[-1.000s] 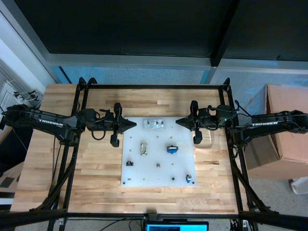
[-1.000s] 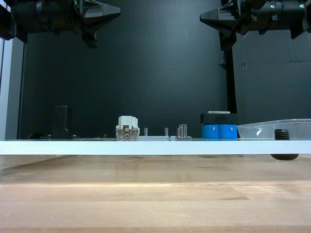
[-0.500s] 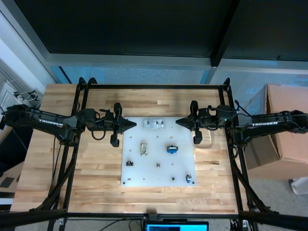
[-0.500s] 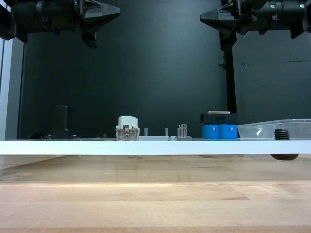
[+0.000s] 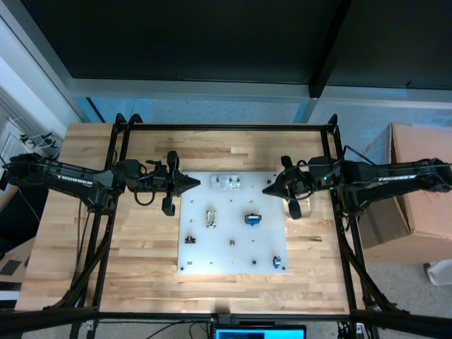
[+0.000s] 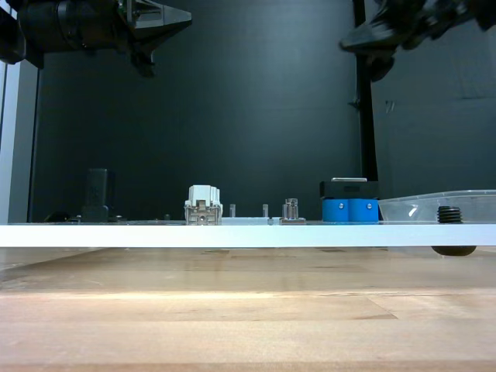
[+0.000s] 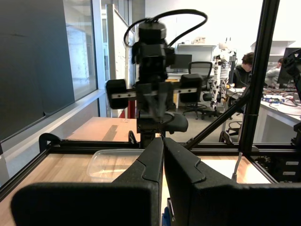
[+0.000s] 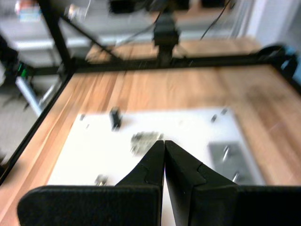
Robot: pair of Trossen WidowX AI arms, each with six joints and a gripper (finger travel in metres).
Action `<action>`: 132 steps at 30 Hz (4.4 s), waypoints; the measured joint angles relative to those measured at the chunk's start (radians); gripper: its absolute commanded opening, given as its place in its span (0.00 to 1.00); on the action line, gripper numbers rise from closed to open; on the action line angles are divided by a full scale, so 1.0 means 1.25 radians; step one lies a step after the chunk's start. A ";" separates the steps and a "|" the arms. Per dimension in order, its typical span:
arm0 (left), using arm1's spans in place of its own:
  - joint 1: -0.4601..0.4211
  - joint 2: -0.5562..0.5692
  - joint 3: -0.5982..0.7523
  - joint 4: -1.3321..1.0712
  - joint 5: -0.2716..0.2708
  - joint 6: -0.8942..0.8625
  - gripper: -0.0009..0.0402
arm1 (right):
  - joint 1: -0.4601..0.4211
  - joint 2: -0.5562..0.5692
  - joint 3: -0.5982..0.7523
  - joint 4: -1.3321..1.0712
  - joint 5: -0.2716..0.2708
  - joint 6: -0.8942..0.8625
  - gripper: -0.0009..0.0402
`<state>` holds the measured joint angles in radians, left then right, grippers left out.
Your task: Remove the RJ45 connector from the taskboard and place in the container
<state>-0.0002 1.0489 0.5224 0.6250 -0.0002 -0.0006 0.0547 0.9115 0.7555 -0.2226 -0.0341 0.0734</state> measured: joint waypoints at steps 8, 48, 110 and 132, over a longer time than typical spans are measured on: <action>0.000 0.000 0.000 0.000 0.000 0.000 0.02 | 0.150 0.000 0.080 -0.219 0.071 0.059 0.02; 0.000 0.000 0.000 0.000 0.000 0.000 0.02 | 0.514 0.444 0.506 -0.819 0.135 0.491 0.11; 0.000 0.000 0.000 0.000 0.000 0.000 0.02 | 0.515 0.663 0.403 -0.559 0.153 0.490 0.29; 0.000 0.000 0.000 0.000 0.000 0.000 0.02 | 0.515 0.659 0.401 -0.558 0.151 0.486 0.03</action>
<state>-0.0002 1.0489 0.5228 0.6250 0.0002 -0.0002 0.6983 1.7359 1.2564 -0.9195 0.1551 0.6811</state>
